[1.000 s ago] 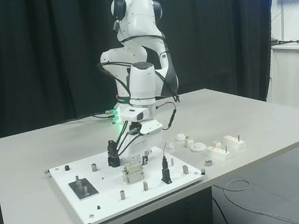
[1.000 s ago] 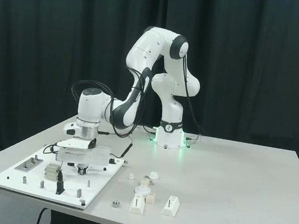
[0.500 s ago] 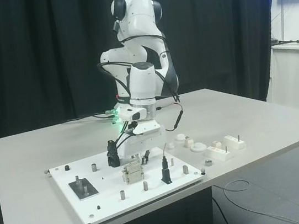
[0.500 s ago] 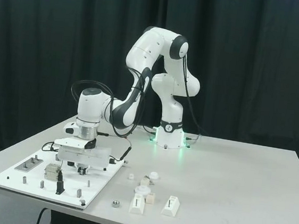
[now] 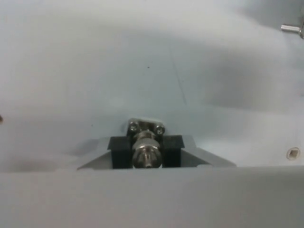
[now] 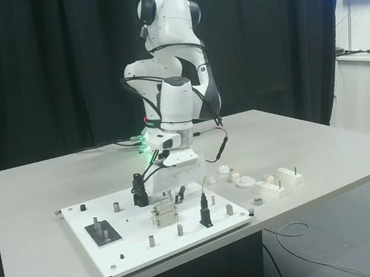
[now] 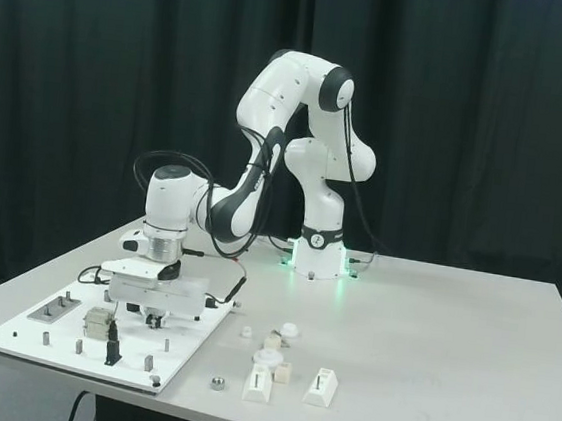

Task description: Insert BNC.

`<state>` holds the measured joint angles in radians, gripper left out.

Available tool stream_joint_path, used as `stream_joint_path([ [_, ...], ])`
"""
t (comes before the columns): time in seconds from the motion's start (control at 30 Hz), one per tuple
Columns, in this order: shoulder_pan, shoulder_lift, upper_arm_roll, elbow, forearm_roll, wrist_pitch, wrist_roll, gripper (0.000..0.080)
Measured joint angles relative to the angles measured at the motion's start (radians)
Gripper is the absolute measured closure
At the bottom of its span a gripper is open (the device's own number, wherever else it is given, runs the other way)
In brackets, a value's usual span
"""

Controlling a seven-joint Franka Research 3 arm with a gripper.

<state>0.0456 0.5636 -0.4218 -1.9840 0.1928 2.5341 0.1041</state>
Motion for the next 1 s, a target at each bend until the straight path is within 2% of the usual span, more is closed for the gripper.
stream_joint_path([
  [0.6,-0.001,0.006,0.000,0.013,0.002,-0.019,0.181,0.0673],
  [1.0,-0.002,0.010,0.000,0.022,0.009,-0.032,0.253,0.0673],
])
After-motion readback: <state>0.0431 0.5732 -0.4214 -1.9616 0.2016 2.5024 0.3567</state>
